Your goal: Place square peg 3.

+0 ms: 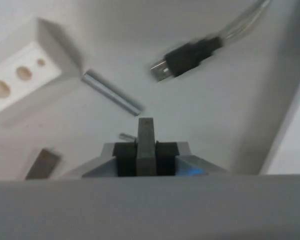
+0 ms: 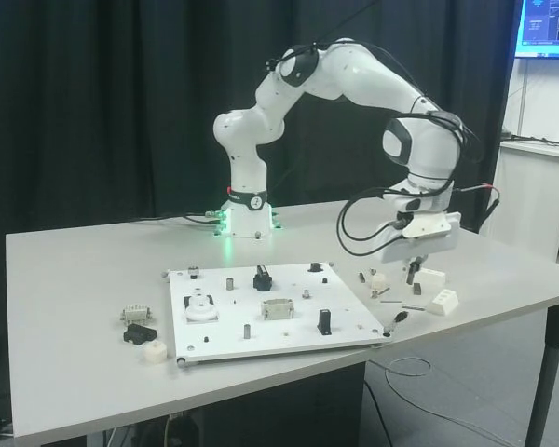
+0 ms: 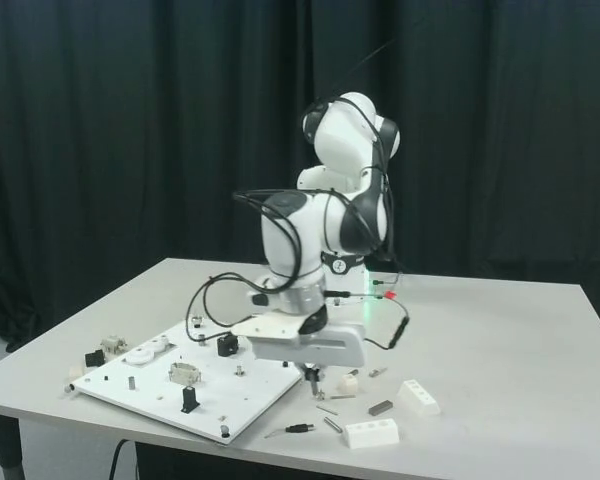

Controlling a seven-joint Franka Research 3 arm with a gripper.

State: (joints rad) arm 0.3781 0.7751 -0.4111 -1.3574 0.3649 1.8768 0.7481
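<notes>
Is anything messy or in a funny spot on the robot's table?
A bit messy, yes. Small parts lie loose on the grey table beside the white board, not on it: a grey metal rod, a black cable plug and white blocks with holes. The end effector holds a grey square peg.

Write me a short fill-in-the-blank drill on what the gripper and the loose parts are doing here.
1. The gripper is shut on a grey ____.
2. The white block below it has three round ____.
3. The connector on the table has a ____ body.
4. The robot's base glows ____.

Missing words: peg; holes; black; green
</notes>
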